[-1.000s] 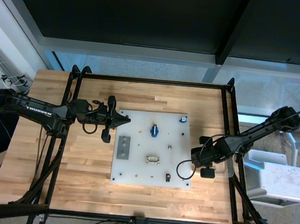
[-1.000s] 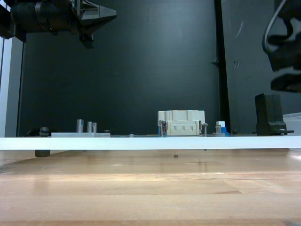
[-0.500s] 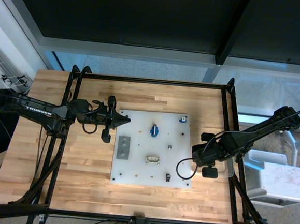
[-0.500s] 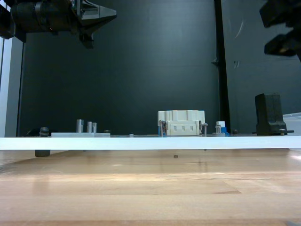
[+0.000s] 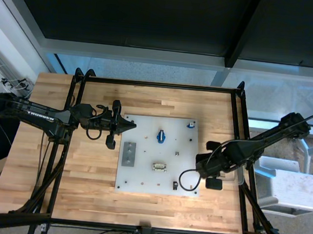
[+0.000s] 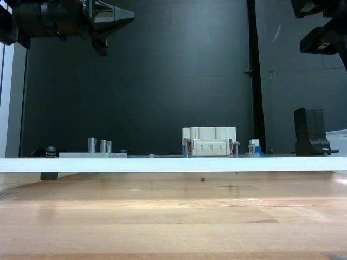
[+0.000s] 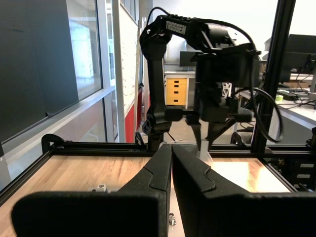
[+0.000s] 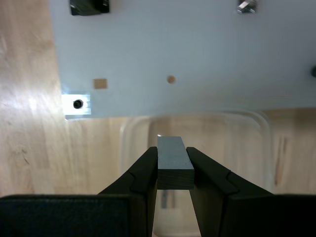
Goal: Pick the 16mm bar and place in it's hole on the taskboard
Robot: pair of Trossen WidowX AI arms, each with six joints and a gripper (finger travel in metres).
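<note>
**Bar lifted from tray, carried toward the board**

Clenched on the bar [image 8: 175,170], the right pincer [image 8: 173,154] grips the grey, square-edged piece on two opposite sides. The bar is in the air and touches nothing else. Directly under it is the near rim of a clear tray [image 8: 256,143], and past that rim is the white board [image 8: 197,49], so the bar is not in any hole.

From above, the right pincer [image 5: 202,164] hangs just off the board's [image 5: 141,175] edge at about 4 o'clock, over the wooden table [image 5: 85,198].

Over the last second this pincer has gone up. At table height it sat low, close above the black block [image 6: 312,132], and now only its underside shows, high up [image 6: 322,35]. In the same second it has slid a little toward 9 o'clock, nearer the board.

This suggests the pick is done and the carry has begun. Still ahead are crossing the board, lining up over the right hole and lowering the bar in. Which hole takes this bar cannot be told from these views.

The left pincer [image 5: 127,124] has not moved. It hovers high over the board's 10 o'clock corner, and its fingers [image 7: 158,173] are pressed together on nothing.
</note>
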